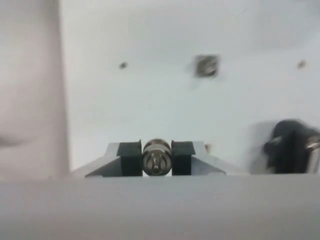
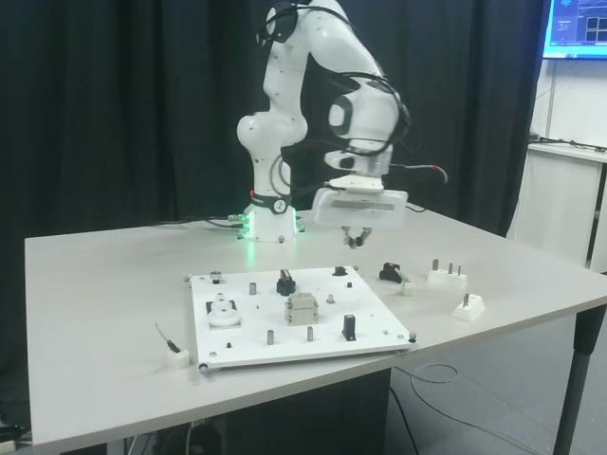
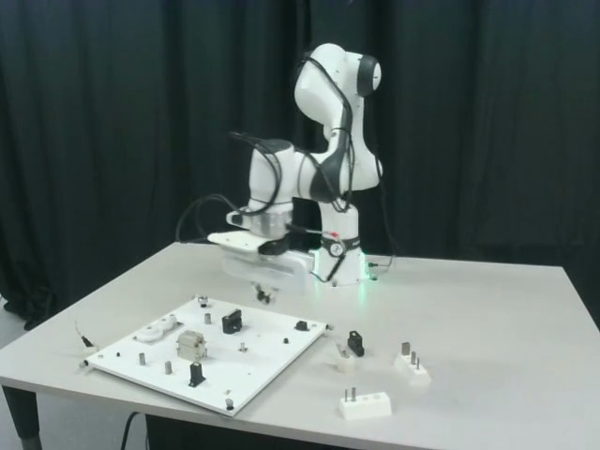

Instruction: Insert BNC.

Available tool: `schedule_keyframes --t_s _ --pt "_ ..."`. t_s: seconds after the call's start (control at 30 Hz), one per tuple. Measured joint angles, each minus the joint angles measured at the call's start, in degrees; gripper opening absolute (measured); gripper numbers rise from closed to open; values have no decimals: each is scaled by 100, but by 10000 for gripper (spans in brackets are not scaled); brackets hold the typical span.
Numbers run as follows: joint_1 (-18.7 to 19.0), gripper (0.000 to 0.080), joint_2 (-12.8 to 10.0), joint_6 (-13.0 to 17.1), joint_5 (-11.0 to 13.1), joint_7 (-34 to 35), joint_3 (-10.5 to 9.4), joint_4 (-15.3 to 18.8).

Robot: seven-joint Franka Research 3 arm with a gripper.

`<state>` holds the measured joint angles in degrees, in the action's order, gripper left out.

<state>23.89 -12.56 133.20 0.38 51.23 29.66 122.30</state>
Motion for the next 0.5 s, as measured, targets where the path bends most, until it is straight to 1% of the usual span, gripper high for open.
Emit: schedule_keyframes --t_s 0.13,0.27,0.5 --pt "-241 120 22 201 7 -448 3 59" --pt "-443 120 12 270 43 -1004 3 65" --pt "-681 120 -72 470 285 -1743 2 65"
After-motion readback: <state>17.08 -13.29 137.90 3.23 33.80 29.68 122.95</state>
